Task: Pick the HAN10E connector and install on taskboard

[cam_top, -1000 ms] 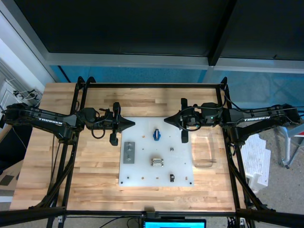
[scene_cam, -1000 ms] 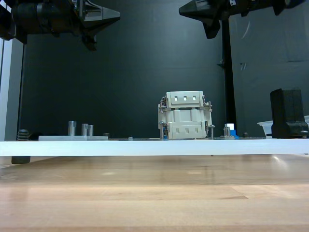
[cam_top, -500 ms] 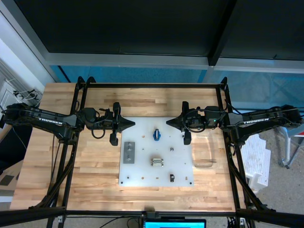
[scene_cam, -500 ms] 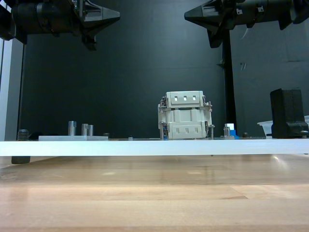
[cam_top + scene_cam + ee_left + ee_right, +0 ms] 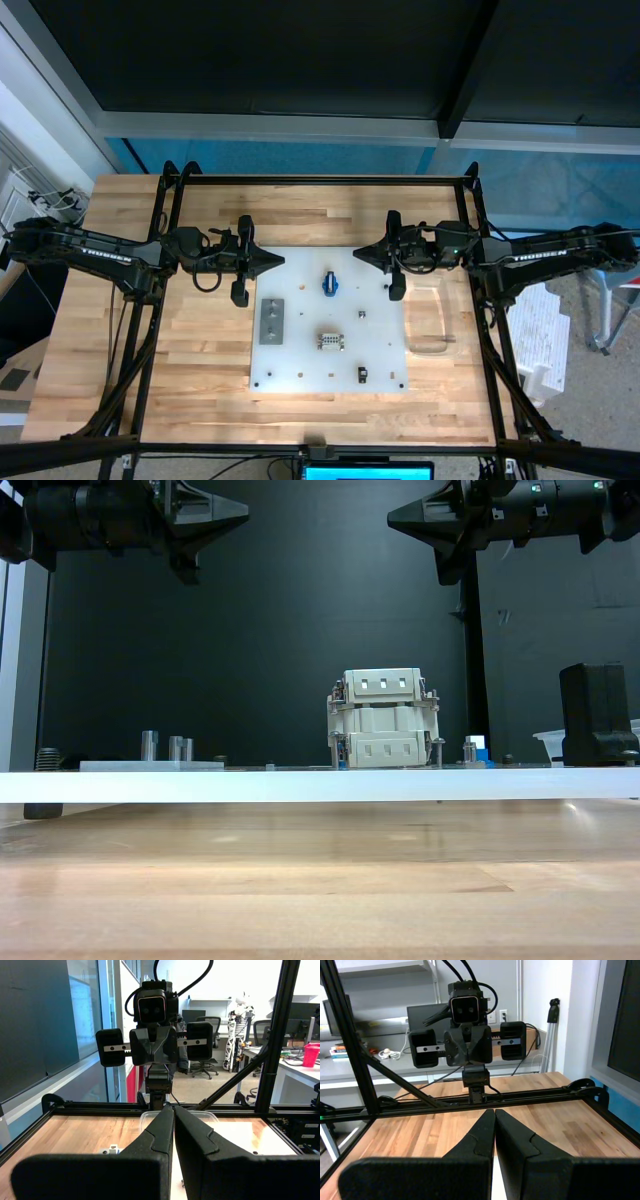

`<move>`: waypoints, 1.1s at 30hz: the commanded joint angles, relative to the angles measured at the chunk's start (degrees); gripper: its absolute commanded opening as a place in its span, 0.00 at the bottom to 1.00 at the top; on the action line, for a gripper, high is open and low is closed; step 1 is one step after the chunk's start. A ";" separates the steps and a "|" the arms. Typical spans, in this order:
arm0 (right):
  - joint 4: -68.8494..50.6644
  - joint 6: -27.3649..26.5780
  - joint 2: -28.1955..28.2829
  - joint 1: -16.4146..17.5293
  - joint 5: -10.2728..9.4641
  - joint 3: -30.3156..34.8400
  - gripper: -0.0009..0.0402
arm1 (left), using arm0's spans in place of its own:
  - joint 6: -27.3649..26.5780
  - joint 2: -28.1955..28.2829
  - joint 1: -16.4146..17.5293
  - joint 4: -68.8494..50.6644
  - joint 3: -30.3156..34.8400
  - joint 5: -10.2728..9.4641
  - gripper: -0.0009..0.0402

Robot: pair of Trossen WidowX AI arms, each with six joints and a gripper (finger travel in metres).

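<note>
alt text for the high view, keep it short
Seen from above, the HAN10E connector stands near the middle of the white taskboard on a wooden table, nothing touching it. The left tool and right tool, both shut and empty, hang over the board's far side, tips facing each other. A clear tray lies right of the board.

The black, jointed left arm (image 5: 90,250) reaches in from the left side, held level and high. Its black two-fingered left gripper (image 5: 278,260) points inward, and its fingers (image 5: 155,1137) are pressed together with only a thin seam between them. The matching black right arm (image 5: 550,248) mirrors this pose. Its right gripper (image 5: 360,254) is aimed back at the left one, with its fingers (image 5: 480,1140) likewise closed together. The two tips face each other, well apart.
</note>
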 commanded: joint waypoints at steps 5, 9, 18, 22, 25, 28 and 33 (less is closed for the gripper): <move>0.13 0.28 0.00 -0.13 -0.48 0.11 0.02 | 0.02 0.02 0.00 0.02 0.00 0.00 0.02; 0.09 0.28 0.00 -0.11 -0.48 0.11 0.02 | 0.02 0.02 0.02 0.00 0.00 0.00 0.02; 0.04 0.48 0.26 0.42 -0.44 0.09 0.02 | 0.02 0.02 0.02 0.00 0.00 0.00 0.02; 0.02 0.48 0.26 0.66 -0.42 0.09 0.02 | 0.02 0.02 0.00 0.00 0.00 0.00 0.02; 0.04 0.33 0.26 0.66 -0.42 0.09 0.02 | 0.02 0.02 0.02 0.00 0.00 0.00 0.02; 0.02 0.33 0.24 0.66 -0.44 0.09 0.02 | 0.02 0.02 0.00 0.02 0.00 0.00 0.02; 0.04 0.33 0.24 0.63 -0.42 0.09 0.02 | 0.02 0.02 0.02 0.02 0.00 0.00 0.02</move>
